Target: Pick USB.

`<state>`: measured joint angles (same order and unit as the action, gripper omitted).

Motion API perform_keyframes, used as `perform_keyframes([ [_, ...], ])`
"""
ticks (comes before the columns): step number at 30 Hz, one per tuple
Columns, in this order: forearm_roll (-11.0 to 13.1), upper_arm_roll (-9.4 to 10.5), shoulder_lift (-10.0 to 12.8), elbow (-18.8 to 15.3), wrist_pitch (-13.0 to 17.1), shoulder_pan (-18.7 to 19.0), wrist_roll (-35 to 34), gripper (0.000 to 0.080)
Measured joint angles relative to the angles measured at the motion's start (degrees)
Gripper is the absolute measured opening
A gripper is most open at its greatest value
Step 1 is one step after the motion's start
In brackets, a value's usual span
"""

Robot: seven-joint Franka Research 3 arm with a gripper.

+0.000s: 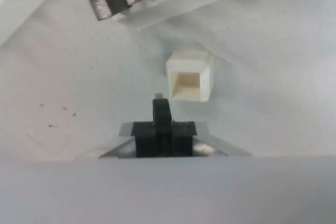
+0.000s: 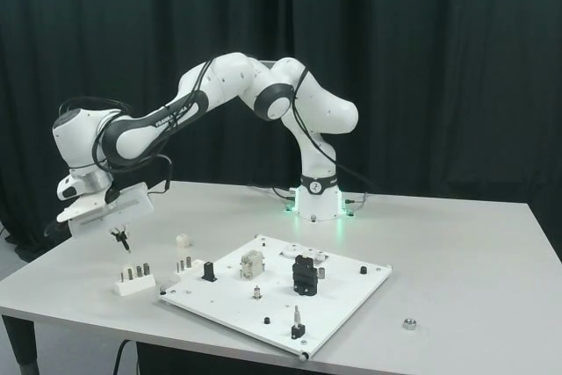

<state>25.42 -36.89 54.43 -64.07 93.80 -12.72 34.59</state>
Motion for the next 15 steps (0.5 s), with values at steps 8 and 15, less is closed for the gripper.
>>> perform_keyframes([
  [8,-0.4,-0.68,-1.5,0.0,-0.9,0.8,-0.9,0.0059],
  [15,-0.8,-1.12,-1.8,0.0,-0.9,1.3,-1.5,0.0059],
])
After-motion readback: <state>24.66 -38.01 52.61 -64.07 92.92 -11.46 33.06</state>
